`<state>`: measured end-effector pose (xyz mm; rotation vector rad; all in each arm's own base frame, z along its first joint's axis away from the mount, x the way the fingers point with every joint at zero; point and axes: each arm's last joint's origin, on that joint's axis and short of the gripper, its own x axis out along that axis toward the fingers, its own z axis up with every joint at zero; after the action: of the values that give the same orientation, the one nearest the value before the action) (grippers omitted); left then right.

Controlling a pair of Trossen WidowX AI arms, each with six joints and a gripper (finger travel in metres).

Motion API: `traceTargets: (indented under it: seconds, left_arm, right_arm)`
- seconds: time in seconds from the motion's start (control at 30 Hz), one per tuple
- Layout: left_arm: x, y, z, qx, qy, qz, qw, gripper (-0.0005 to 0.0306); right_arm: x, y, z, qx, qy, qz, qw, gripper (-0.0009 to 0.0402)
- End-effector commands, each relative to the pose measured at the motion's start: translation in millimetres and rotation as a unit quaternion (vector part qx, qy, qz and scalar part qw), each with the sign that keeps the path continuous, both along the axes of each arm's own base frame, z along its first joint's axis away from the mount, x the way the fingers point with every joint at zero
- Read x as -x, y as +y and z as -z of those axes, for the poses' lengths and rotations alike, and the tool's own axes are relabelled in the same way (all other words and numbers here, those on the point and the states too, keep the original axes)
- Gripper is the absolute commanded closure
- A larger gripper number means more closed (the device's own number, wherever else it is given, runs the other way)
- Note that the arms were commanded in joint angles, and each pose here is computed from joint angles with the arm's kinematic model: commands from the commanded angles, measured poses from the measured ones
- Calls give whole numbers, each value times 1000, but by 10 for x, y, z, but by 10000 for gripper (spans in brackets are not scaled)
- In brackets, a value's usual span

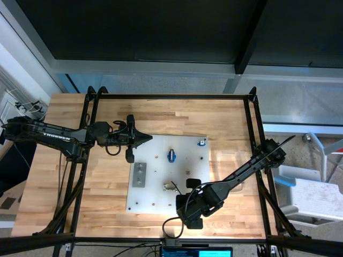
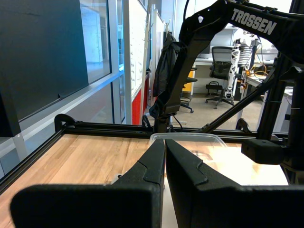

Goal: Remove the USB connector from the USB hub and place in the container

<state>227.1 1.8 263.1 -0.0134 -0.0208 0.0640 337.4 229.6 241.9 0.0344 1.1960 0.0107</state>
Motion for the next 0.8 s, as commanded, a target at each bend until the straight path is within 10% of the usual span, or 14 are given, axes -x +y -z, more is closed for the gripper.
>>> traceTargets:
  seconds: [0.03, 0.8]
  left_arm:
    - [0, 0, 0, 0, 0, 0, 1000, 300]
    - [0, 0, 0, 0, 0, 0, 1000, 300]
  right_arm:
    - [11, 27, -24, 3, -18, 0, 1000, 394]
    - [226, 110, -38, -2, -96, 37, 995, 394]
